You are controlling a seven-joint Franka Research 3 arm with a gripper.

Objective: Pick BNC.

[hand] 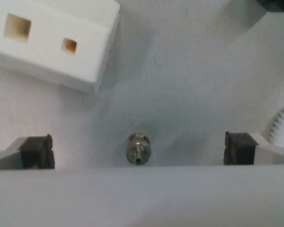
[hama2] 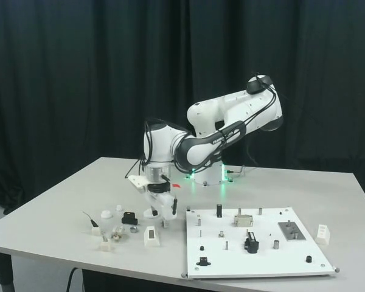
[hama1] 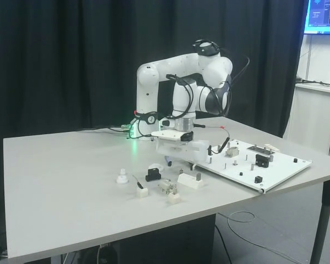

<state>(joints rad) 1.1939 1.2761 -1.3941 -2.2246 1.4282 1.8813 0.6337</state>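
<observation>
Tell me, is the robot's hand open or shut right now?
Open. In the wrist view the hand has its two black pads spread wide apart, with the BNC connector lying untouched on the grey table between them.

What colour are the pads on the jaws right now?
Black, both pads, on grey fingers. The wrist view shows them best, either side of the BNC.

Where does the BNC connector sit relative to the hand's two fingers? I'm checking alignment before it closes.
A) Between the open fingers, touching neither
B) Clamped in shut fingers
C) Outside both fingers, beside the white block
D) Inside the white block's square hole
A: in the wrist view the BNC connector lies on the grey table midway between the hand's spread fingers, clear of both.
</observation>
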